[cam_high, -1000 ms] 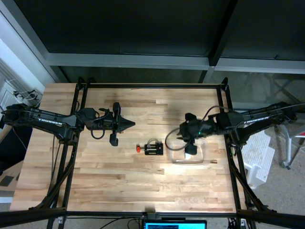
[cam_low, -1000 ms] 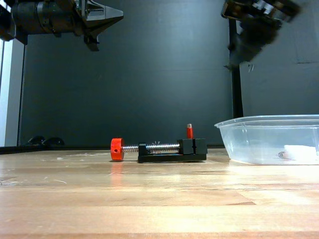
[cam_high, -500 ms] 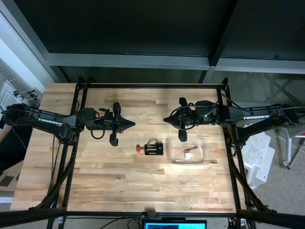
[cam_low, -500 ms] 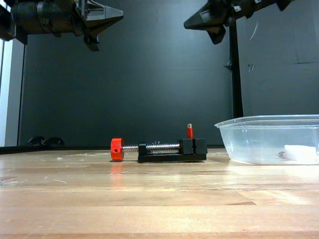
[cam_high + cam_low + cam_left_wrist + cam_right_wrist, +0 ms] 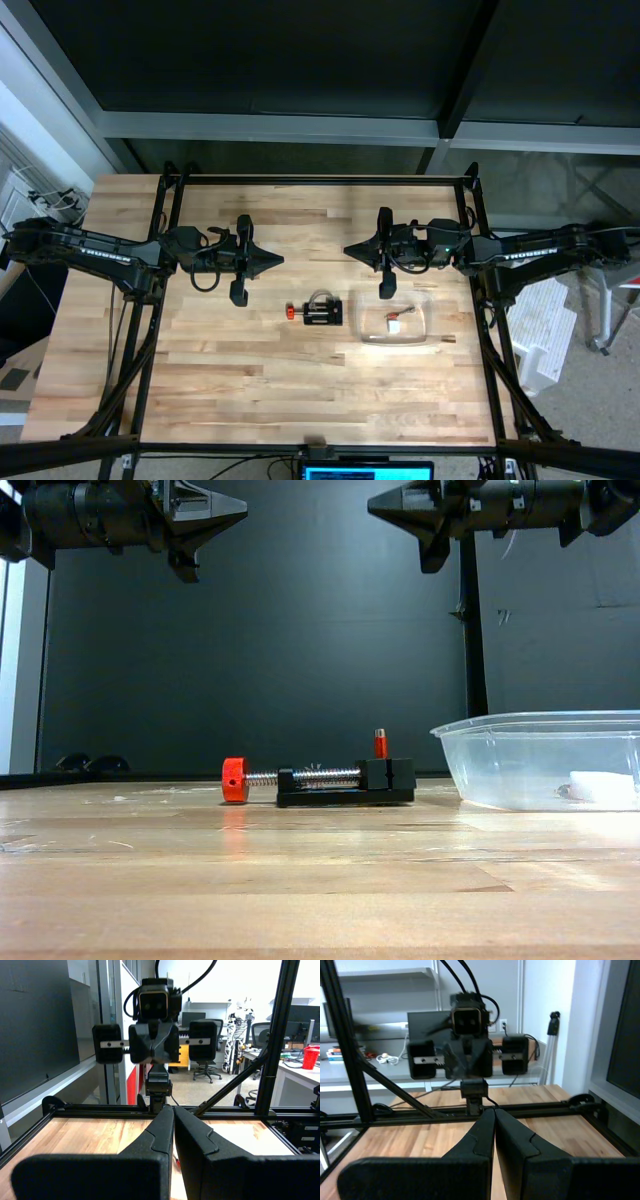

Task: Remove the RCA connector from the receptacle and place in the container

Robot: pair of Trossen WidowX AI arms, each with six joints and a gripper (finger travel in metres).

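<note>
At the centre of the high view, on the pale wooden table (image 5: 250, 380), sits the small black blocky receptacle (image 5: 322, 312) (image 5: 345, 780). Its red-orange round cap (image 5: 291, 311) (image 5: 234, 779) points toward frame left. In the low view a short red stub (image 5: 380, 743) stands upright on the black block. Just to the right, apart from the receptacle, is the shallow clear plastic container (image 5: 431, 318) (image 5: 520, 765), square with rounded corners. Inside it lies the tiny reddish RCA connector (image 5: 390, 317) (image 5: 566, 792), right beside a small white square piece (image 5: 401, 323) (image 5: 603, 785) — whether the two touch I cannot tell.

Both arms hang high over the table, well clear of everything on it. The black left gripper (image 5: 275, 260) (image 5: 240, 513) (image 5: 173, 1110) is at the upper left of the low view and left of centre in the high view, tips pointing right. Its fingers are pressed together with nothing between them. The black right gripper (image 5: 348, 249) (image 5: 375, 505) (image 5: 494, 1110) mirrors it at the upper right of the low view, up-frame of the container in the high view, pointing left — its fingers are likewise closed tight and empty. The two grippers face each other, well apart.
</note>
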